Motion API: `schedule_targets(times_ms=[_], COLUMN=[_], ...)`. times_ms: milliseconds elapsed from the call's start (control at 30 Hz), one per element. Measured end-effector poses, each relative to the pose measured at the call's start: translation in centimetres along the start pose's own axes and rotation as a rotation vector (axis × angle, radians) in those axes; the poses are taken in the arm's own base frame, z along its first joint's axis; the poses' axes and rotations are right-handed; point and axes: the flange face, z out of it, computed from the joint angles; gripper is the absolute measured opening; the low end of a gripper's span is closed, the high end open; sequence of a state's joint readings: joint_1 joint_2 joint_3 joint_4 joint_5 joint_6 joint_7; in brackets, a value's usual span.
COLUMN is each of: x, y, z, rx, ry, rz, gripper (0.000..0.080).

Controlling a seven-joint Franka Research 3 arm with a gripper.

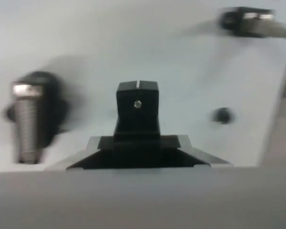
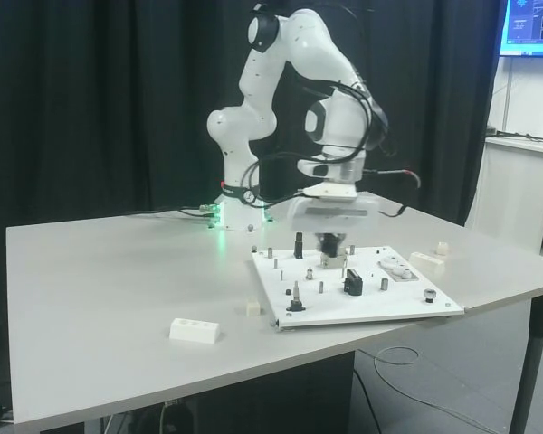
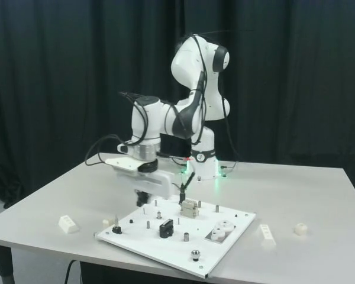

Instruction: Place D-SUB.

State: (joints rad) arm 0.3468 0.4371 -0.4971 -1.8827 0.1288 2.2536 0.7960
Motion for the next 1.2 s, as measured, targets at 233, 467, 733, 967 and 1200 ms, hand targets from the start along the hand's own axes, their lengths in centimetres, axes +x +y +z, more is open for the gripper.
schedule_targets(times_ms=[233, 467, 733, 967, 1200], x=[3.6, 6.9, 9.2, 10.2, 11.0], y=[3.6, 7.8, 12.0, 15.1, 17.5], z=[0.9, 2.1, 4.0, 5.9, 8.1], rx=[-0.044, -0.058, -0.054, -0.032, 0.000], ry=[0.017, -0.002, -0.015, -0.016, 0.001], rz=[-0.014, -0.025, -0.068, -0.094, -0.103], gripper=[0.0152, 0.0152, 0.0152, 0.0152, 0.0152])
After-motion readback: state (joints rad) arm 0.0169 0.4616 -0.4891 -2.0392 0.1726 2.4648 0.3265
